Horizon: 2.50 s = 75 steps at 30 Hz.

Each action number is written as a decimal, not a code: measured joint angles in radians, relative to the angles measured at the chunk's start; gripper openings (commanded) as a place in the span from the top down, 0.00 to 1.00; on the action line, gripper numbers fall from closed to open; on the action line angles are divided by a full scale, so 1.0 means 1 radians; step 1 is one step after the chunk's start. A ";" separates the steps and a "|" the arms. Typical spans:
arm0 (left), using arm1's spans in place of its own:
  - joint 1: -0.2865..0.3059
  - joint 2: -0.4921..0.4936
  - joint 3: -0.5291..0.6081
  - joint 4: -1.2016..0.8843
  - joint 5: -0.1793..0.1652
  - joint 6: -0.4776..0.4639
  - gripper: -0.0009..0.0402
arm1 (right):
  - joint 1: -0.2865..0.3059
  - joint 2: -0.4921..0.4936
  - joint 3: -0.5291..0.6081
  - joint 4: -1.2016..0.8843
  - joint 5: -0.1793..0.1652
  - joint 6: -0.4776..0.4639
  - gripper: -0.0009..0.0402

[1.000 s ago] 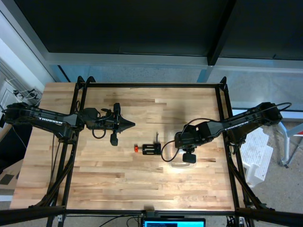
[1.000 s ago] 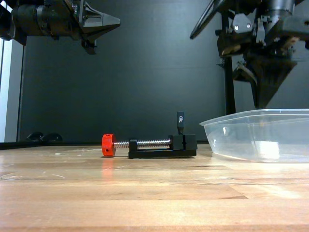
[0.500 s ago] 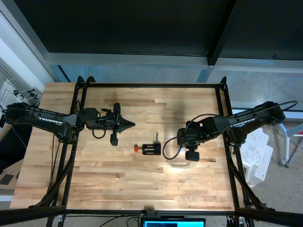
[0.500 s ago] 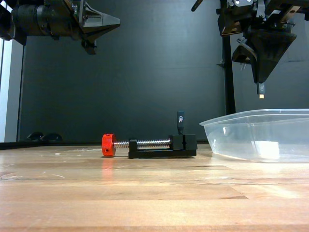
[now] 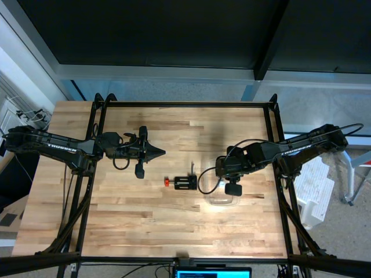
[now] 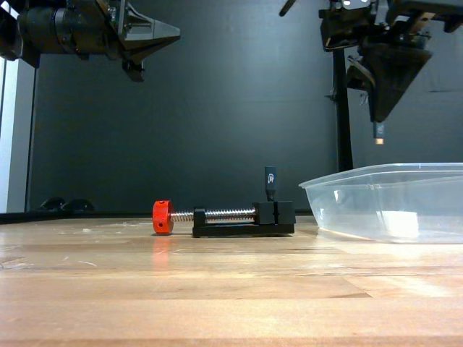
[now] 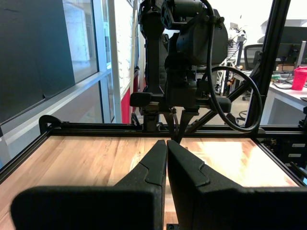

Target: Pick the USB-C connector and install on taskboard

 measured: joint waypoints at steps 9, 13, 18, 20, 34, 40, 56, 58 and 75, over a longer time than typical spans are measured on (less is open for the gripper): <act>0.000 0.000 0.000 0.000 0.000 0.000 0.98 | -0.005 0.111 0.094 0.005 0.000 0.000 0.98; 0.000 0.000 0.000 0.000 0.000 0.000 0.98 | -0.008 0.169 0.156 0.006 0.001 0.001 0.98; 0.000 0.000 0.000 0.000 0.000 0.000 0.98 | -0.013 0.237 0.230 0.005 0.001 -0.005 0.98; 0.000 0.000 0.000 0.000 0.000 0.000 0.98 | -0.015 0.258 0.253 0.005 0.002 -0.007 0.98; 0.000 0.000 0.000 0.000 0.000 0.000 0.98 | -0.034 0.375 0.375 0.000 0.000 -0.036 0.98; 0.000 0.000 0.000 0.000 0.000 0.000 0.98 | -0.039 0.405 0.405 0.001 0.000 -0.037 0.98; 0.000 0.000 0.000 0.000 0.000 0.000 0.98 | -0.046 0.480 0.486 -0.003 0.000 -0.034 0.98; 0.000 0.000 0.000 -0.001 0.000 0.000 0.98 | -0.046 0.480 0.484 0.003 0.000 -0.034 0.98; 0.000 0.000 0.000 0.000 0.000 0.000 0.98 | -0.046 0.480 0.470 0.007 0.013 -0.024 0.98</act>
